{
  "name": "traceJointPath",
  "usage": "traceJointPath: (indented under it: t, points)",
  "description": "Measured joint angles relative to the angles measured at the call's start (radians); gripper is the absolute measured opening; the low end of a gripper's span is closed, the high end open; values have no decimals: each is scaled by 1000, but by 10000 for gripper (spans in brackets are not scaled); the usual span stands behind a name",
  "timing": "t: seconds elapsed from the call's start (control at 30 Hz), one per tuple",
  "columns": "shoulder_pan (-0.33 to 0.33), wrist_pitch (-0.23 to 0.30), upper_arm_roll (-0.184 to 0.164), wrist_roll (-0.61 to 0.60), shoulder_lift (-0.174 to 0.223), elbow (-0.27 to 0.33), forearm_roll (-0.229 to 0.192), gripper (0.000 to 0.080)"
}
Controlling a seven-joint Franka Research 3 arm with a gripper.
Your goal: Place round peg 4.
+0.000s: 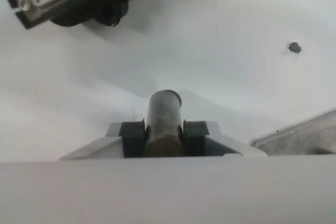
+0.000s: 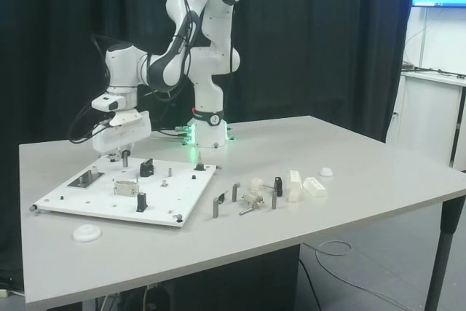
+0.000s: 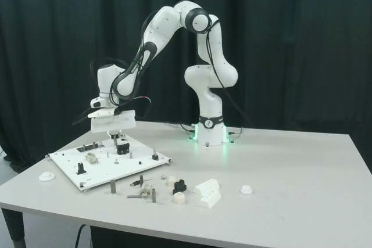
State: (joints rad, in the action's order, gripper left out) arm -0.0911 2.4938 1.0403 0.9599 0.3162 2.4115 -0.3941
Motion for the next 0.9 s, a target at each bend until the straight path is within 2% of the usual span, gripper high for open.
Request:
traceJointPath:
  t: [0.17, 0.9]
  points:
    - [-3, -13, 4, -13, -2, -6, 15, 152]
    - [-18, -26, 4, -43, -2, -7, 15, 152]
